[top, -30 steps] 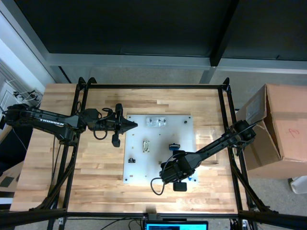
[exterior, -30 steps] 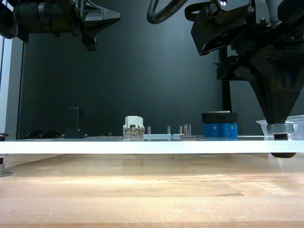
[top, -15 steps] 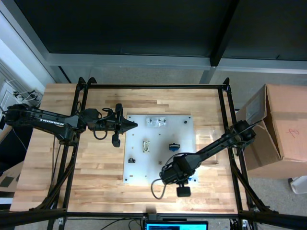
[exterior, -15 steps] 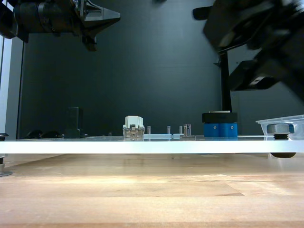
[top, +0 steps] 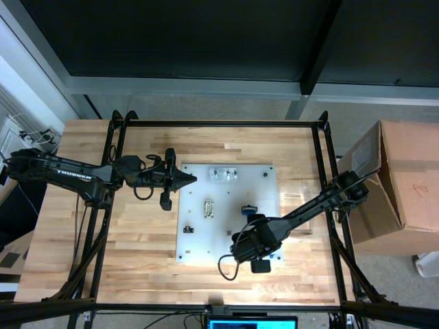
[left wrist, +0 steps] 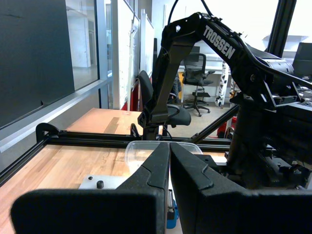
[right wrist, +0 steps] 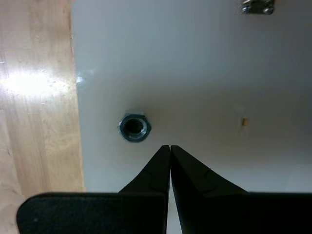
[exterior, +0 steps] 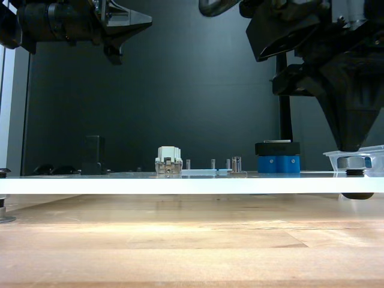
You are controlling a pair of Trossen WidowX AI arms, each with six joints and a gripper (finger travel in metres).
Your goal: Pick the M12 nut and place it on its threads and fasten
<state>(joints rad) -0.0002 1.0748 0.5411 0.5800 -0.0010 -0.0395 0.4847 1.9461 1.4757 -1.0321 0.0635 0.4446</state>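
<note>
though the right gripper [right wrist: 169,146] hangs close over it, the m12 nut [right wrist: 134,127] is not in its grasp. the two black fingers are pressed flat together with nothing between them. in the right wrist view the nut lies just beside the tips, not between them.

nut: small, silver, six-sided, dull metal sheen, dark round bore through the middle. low view: it sits level on its stud [exterior: 355,172], with a thin band of the black stud showing under it. the closed finger tips hang just above its top face; cannot tell if they touch.

board [top: 199,205]: flat, white, smooth, slightly glossy. it lies on a table [top: 137,260] of pale wooden planks with visible grain. nut and stud are near the board's near right edge. behind them in the low view stands a clear plastic tray [exterior: 373,153], thin-walled.

left gripper [top: 191,178]: held high over the board's far left edge, well apart from the nut. its black wedge-shaped fingers are closed on each other and empty.

also on the board: a blue block [exterior: 277,163] with a black round cap, and a small white connector [exterior: 169,162].
</note>
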